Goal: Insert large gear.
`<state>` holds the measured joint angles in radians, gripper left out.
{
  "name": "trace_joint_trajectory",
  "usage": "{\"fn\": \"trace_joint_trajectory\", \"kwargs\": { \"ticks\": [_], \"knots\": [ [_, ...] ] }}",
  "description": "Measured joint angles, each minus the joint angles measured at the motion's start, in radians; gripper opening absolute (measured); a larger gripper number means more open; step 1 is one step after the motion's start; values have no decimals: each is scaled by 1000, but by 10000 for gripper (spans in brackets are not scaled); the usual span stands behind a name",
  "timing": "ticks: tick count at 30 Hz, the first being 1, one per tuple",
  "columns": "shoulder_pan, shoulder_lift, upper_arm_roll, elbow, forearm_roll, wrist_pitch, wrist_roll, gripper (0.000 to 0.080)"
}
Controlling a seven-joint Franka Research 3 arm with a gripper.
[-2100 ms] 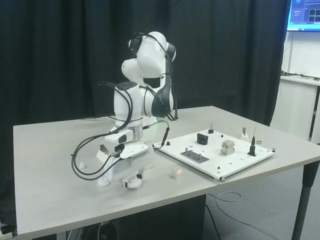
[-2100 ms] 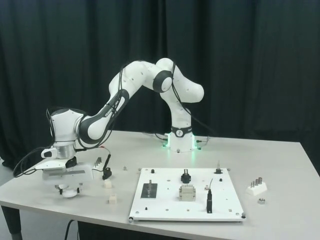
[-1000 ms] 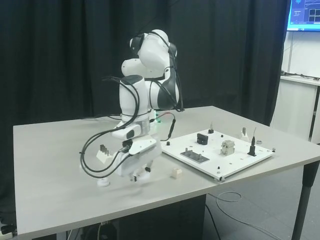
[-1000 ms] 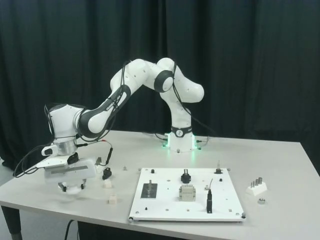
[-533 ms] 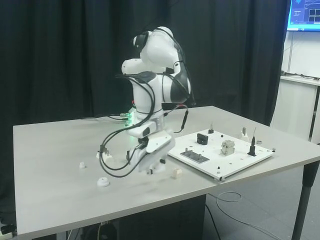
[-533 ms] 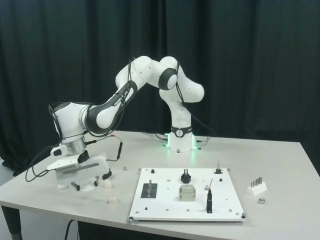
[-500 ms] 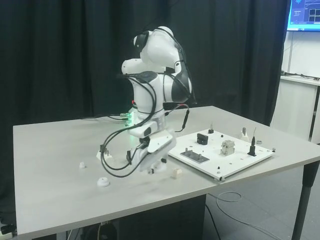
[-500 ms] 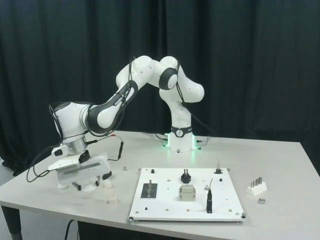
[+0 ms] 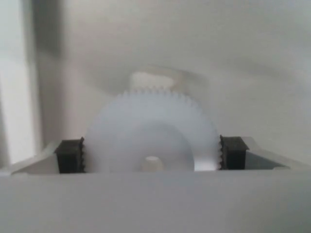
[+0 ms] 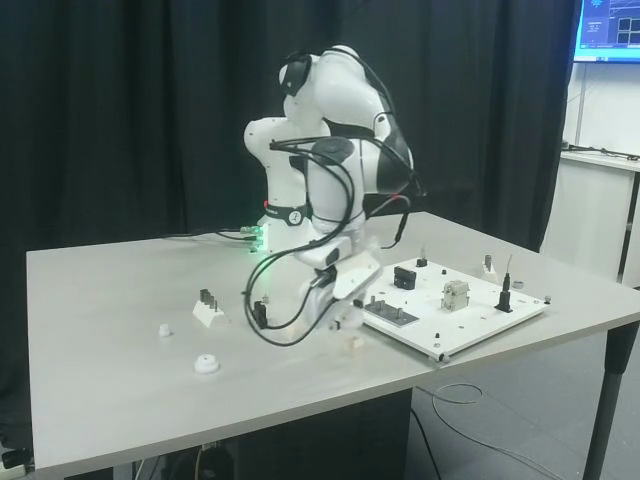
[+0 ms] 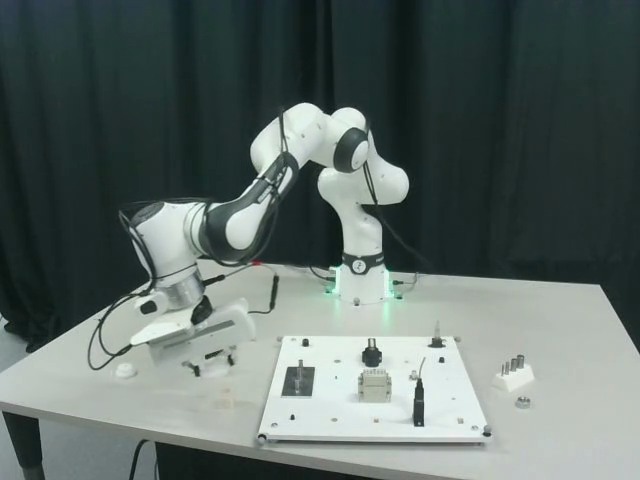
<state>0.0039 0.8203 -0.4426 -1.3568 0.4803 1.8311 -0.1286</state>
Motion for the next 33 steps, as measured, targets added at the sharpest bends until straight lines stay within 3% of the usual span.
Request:
{"fn": "trace_joint_trajectory", "kwargs": {
  "ticks": [13,33],
  "knots": [
    [108,-76,-22,-133,-1,37,53,594],
    [232,-188,-24,-346,-1,212,110,594]
  ]
}}
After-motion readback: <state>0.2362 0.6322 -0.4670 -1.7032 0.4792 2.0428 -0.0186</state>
